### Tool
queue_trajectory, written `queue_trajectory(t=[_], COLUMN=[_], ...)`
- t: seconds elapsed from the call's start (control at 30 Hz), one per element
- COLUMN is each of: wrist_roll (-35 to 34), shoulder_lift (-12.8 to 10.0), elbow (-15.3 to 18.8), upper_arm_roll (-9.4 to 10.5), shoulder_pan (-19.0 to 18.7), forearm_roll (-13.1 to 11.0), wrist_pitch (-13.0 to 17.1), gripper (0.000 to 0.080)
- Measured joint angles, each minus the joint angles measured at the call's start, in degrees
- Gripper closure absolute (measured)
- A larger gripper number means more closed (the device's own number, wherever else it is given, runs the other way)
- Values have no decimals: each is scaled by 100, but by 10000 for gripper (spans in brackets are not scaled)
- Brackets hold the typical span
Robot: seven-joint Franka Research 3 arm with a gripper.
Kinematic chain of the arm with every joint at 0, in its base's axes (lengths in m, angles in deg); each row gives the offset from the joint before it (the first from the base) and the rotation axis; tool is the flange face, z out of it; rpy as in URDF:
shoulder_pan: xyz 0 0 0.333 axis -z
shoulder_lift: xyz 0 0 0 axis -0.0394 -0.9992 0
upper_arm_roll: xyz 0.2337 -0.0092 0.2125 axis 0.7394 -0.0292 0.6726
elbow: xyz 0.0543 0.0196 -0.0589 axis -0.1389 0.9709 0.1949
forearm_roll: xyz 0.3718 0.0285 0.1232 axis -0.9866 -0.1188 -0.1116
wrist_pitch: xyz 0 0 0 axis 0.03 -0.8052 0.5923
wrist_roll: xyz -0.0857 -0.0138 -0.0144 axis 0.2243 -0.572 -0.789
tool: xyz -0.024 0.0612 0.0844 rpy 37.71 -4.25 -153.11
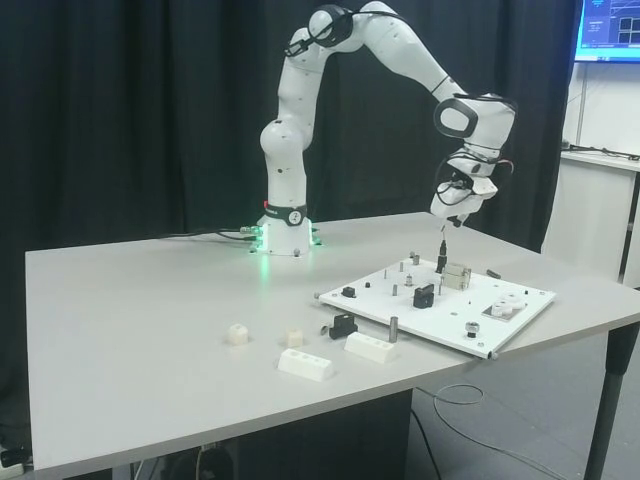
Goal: Remove USB.
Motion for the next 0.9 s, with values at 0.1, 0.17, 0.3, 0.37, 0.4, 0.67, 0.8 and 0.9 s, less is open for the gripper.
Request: queue_trajectory(t=[0.1,0.17,0.3,0.37,0.4,0.67,0.8,0.9], wrist_roll=[29,41,53,53,53,55,67,67], shoulder_lift=[94,147,239,274,292,379,405,422], elbow=[128,207,361,431,466,682,765,817], upper_arm_roll=[-3,-5,-5,-5,-5,-5,-2,4], shoulder_pan=[27,42,70,80,85,94,88,85], forearm_roll=[23,33,56,61,64,73,73,73], wrist_pitch=[78,144,307,401,449,747,842,893], gripper=[3,3,3,3,3,3,3,30])
